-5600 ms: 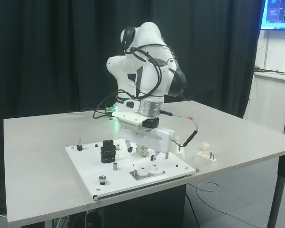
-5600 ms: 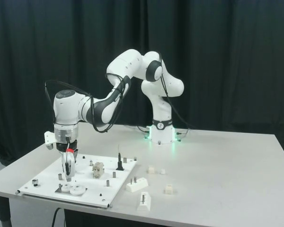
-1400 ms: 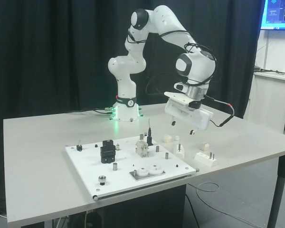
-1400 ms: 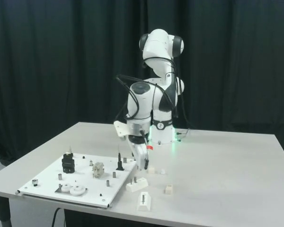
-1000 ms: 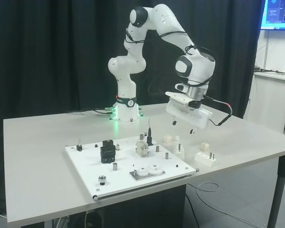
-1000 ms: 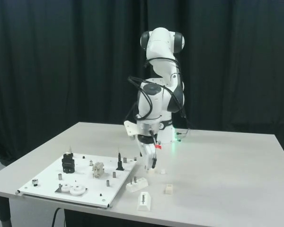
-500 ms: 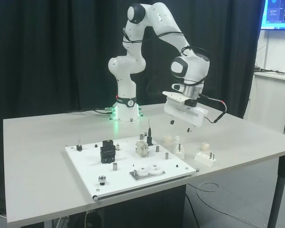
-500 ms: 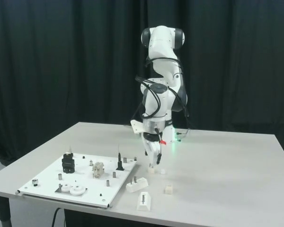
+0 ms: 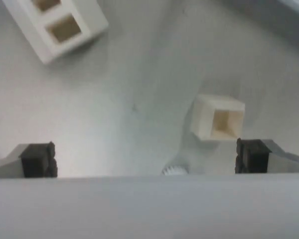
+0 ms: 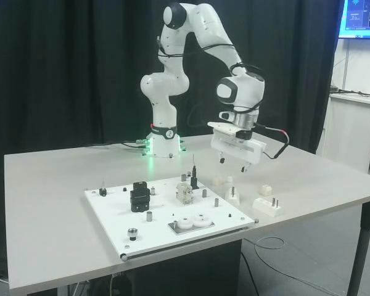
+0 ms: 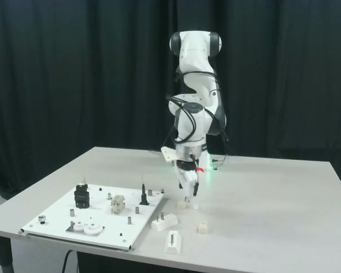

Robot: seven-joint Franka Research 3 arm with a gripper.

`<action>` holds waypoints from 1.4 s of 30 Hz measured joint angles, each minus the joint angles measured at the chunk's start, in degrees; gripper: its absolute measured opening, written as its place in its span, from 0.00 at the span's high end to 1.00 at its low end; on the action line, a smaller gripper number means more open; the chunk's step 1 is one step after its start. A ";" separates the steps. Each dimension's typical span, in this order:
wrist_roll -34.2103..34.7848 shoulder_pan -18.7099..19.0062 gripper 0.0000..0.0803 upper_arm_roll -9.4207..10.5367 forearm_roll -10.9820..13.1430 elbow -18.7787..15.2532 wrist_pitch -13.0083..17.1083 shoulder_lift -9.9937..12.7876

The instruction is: Pick small gear.

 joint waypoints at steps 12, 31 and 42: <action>0.44 0.05 0.00 2.03 1.80 -4.43 5.73 -0.24; 0.89 0.06 0.00 3.64 3.10 -8.45 11.47 0.08; 0.89 0.06 0.00 4.17 3.37 -8.97 14.44 1.86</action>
